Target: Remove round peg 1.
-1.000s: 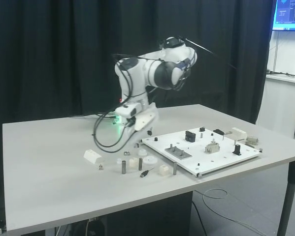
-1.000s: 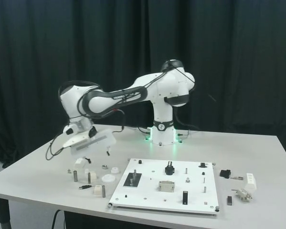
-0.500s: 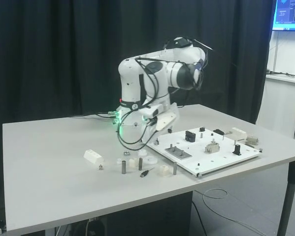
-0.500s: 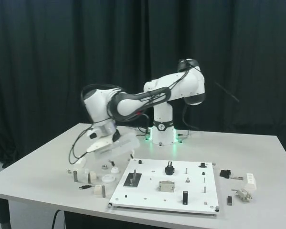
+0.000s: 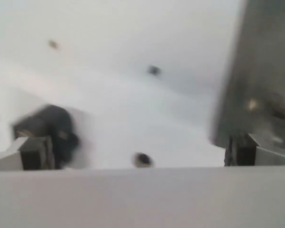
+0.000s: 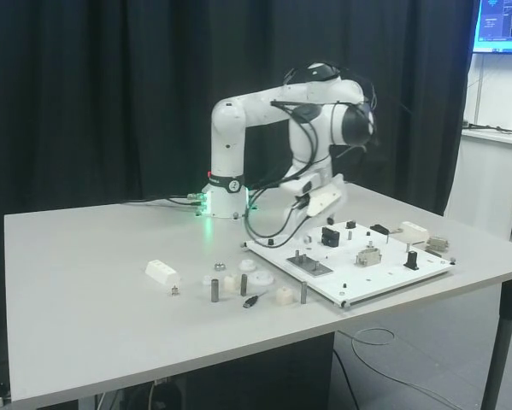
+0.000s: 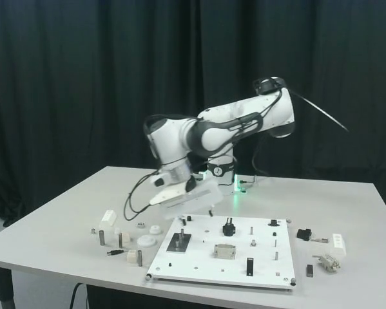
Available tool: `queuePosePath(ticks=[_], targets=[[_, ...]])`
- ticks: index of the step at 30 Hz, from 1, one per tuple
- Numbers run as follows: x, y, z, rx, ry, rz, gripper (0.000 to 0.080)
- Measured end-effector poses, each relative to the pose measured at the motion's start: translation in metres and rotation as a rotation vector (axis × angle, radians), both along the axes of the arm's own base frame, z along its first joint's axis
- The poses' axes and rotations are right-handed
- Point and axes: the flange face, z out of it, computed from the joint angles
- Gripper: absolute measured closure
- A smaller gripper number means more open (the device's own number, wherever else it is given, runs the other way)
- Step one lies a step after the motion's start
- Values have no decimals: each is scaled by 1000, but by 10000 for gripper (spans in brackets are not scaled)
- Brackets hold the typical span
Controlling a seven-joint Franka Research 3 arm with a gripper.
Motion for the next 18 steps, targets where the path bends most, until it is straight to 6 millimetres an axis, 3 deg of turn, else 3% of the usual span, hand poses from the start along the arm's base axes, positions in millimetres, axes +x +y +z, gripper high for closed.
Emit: queuePosePath(ticks=[18], targets=[[-6,137,18,-57,-26,-34,3]])
